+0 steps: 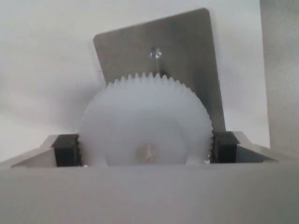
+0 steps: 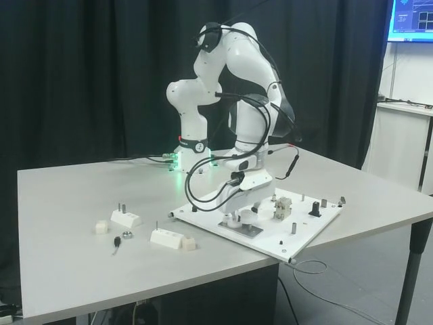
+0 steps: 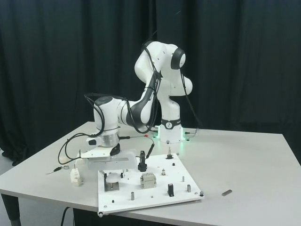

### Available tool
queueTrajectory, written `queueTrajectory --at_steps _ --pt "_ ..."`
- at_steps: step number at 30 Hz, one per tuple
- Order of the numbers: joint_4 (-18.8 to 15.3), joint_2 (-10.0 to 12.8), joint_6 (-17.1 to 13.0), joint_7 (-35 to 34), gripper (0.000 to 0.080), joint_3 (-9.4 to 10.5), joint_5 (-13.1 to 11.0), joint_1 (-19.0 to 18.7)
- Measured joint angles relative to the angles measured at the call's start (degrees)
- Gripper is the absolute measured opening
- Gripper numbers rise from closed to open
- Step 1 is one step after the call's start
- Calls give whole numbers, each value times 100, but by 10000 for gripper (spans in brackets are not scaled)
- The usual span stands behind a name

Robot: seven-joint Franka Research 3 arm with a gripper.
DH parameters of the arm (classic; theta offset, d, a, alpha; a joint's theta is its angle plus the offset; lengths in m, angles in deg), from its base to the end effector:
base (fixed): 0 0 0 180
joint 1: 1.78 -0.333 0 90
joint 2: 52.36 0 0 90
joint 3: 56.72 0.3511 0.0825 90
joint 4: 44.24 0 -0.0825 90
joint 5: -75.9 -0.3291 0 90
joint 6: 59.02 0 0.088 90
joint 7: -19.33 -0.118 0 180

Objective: Insert large gear.

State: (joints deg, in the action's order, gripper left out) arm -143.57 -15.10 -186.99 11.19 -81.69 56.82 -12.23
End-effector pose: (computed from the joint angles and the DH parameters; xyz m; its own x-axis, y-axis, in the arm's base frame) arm 0.6287 -0.1105 0.2799 0.8532 -0.5169 -0.0697 -0.5166 -0.8559 0.0240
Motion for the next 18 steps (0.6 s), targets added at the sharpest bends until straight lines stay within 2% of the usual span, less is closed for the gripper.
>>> queueTrajectory --at_steps 6,18 --pt "-112 -18 -210 123 597 16 0 -5" --pt "-149 -25 -357 350 597 50 0 -5"
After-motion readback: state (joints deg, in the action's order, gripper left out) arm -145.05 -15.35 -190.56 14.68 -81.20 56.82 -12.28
